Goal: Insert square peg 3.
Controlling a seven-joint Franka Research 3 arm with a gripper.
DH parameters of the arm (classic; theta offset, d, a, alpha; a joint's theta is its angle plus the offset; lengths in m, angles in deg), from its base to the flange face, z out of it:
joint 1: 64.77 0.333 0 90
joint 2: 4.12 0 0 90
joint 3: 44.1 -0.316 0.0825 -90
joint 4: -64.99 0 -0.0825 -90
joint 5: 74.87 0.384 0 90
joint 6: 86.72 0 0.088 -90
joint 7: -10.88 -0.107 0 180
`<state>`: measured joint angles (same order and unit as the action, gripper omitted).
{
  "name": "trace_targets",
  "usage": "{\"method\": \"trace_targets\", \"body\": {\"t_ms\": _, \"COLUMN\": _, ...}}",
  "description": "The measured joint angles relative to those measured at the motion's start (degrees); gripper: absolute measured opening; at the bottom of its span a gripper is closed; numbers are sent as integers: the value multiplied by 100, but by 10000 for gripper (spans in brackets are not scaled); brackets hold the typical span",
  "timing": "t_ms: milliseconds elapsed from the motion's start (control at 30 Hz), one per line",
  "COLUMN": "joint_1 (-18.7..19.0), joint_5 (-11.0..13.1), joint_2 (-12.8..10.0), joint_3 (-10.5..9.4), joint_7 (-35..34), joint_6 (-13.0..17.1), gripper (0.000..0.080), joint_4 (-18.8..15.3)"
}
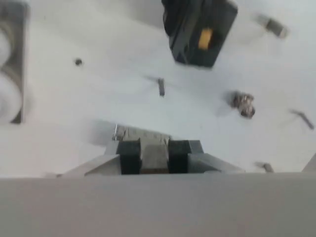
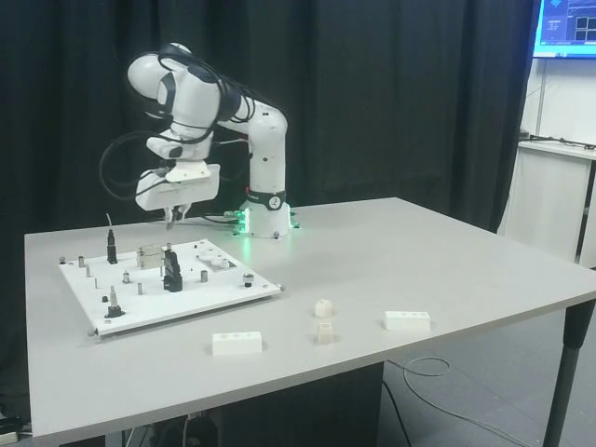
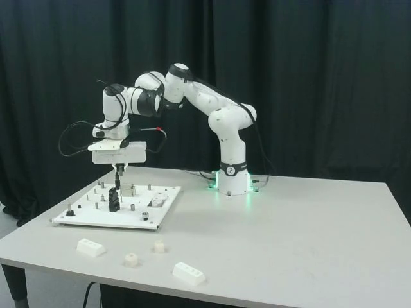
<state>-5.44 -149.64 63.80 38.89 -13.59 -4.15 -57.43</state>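
square peg [image 1: 154, 157] clamped between the black fingertips of gripper [image 1: 154, 159], held in the air above white board [image 2: 219, 291]. board carries small upright pegs and a black block [image 2: 172, 273]. grey table [image 2: 419, 251] holds loose white blocks [image 2: 237, 343] near its front edge. black curtain [image 3: 308, 77] behind.

We read this as a robotics lab: black curtains [image 3: 321, 77] hang all round behind the gripper [image 3: 118, 168], the white arm [image 2: 261, 149] is bolted on a grey table [image 2: 419, 261], a white test board [image 2: 186, 289] with pegs lies below the gripper, and a wall screen [image 2: 568, 28] is far off to the side
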Motion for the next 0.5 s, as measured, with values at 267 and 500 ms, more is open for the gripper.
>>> {"method": "trace_targets", "body": {"t_ms": 267, "joint_1": -564, "joint_5": 48, "joint_2": 87, "joint_3": -134, "joint_7": 155, "joint_6": 41, "gripper": 114, "joint_4": -229}}
{"method": "trace_targets", "body": {"t_ms": 500, "joint_1": -978, "joint_5": 152, "joint_2": 160, "joint_3": -208, "joint_7": 339, "joint_6": 133, "gripper": 114, "joint_4": -377}}
